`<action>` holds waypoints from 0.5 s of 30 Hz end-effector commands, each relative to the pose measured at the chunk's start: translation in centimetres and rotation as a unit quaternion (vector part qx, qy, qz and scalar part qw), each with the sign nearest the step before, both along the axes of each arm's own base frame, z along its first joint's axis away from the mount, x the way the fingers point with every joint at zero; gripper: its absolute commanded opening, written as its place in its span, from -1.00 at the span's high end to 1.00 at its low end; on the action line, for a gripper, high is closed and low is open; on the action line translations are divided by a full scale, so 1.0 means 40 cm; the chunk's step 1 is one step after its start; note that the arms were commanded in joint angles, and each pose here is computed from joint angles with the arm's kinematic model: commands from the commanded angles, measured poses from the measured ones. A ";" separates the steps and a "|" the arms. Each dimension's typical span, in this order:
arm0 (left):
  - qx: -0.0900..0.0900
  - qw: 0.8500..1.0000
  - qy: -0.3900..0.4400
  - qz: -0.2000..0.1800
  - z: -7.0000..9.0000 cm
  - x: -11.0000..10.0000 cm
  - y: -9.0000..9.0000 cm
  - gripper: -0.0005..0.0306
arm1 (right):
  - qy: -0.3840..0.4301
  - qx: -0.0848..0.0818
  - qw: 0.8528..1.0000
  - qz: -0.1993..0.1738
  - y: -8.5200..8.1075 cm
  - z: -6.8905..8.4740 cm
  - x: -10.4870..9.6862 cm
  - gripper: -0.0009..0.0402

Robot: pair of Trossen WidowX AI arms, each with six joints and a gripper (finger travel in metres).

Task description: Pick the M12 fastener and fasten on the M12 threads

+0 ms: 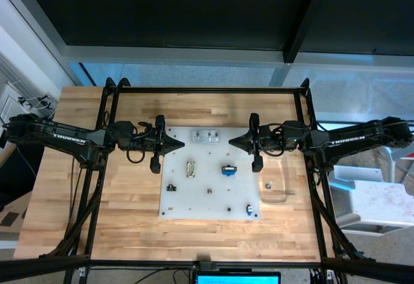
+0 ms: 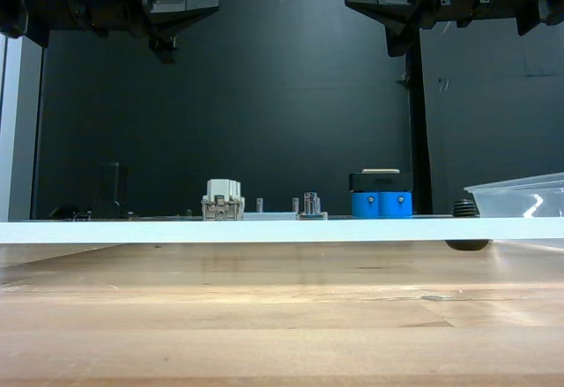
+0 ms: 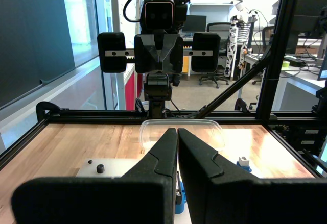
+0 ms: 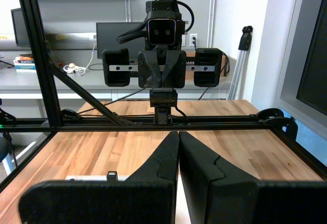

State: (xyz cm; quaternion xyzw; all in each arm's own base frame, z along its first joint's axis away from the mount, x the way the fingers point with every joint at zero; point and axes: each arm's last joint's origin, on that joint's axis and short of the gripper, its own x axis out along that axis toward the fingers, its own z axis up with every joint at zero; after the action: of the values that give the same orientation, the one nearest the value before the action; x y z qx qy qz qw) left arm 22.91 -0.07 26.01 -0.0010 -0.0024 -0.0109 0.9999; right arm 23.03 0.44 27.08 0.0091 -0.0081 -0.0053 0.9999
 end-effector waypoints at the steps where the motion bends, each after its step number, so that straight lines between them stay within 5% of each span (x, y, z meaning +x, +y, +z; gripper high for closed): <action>1: 0.000 1.000 0.000 0.000 0.000 0.000 0.000 0.96 | 0.002 0.000 1.000 0.001 0.001 -0.002 0.001 0.96; 15: 0.000 1.000 0.000 0.000 0.000 0.000 0.000 0.96 | 0.002 0.000 1.000 0.001 0.001 -0.002 0.001 0.96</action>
State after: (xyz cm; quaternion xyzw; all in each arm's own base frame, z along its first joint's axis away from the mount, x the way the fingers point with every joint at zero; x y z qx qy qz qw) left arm 22.91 -0.07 26.03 -0.0010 -0.0026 -0.0109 0.9999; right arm 23.05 0.45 27.03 0.0090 -0.0060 -0.0049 0.9999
